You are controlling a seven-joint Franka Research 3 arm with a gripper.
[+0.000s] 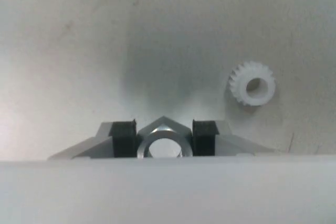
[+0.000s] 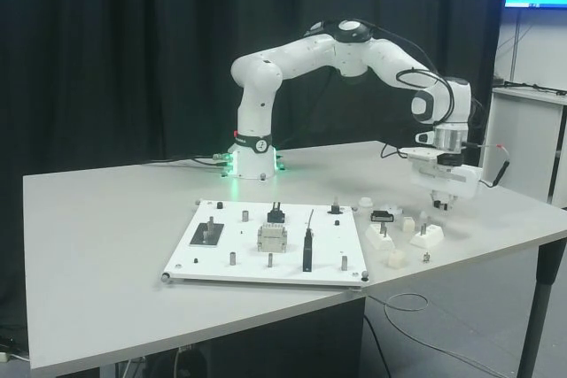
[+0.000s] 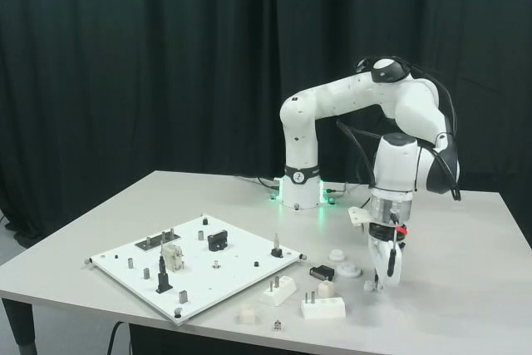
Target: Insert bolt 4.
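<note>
You can see the bolt (image 1: 164, 142) in the wrist view, its grey hexagonal head clamped between the two black finger pads (image 1: 124, 137). The gripper (image 1: 164, 139) is closed on it, a pad against each side of the head. In the room views the gripper (image 3: 384, 276) hangs low over the grey table (image 3: 465, 288), off to the side of the white board (image 3: 195, 268) and well apart from it; the bolt itself is too small to make out there. Below the fingers the wrist view shows bare table, with a white gear (image 1: 252, 83) lying near. Around the gripper you'll find several small white blocks (image 3: 322, 308) and a black part (image 3: 322, 272) sitting on the table between it and the board. The white arm (image 3: 357, 93) reaches out from its base (image 3: 301, 193), which glows green.
</note>
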